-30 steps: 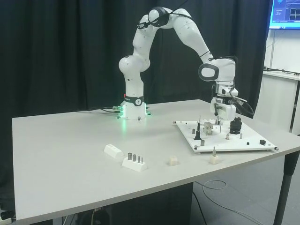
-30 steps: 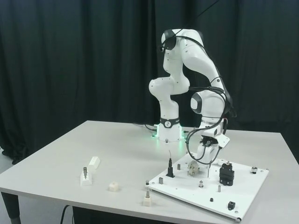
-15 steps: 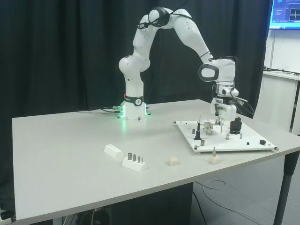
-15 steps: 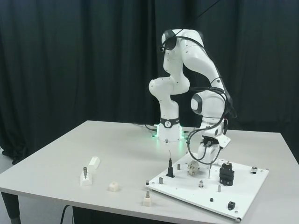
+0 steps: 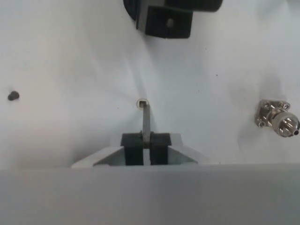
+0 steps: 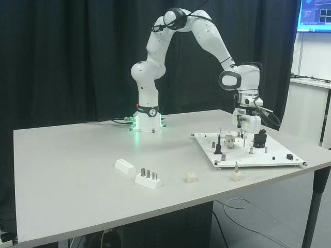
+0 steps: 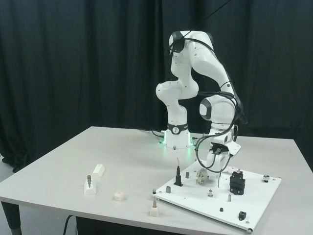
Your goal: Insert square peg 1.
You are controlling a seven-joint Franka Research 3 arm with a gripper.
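On the white board [image 7: 254, 203], the peg [image 5: 146, 123] is clamped upright between the closed fingers [image 5: 132, 149] of the gripper [image 5: 146, 146], its tip met at the square hole [image 5: 141, 103]. Insertion is judged underway; a straight, aligned downward push is called for next.

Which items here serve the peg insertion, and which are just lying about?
In use:
end effector
square peg
square hole
white board

Lying about:
black block
connector
white peg holder
small white cube
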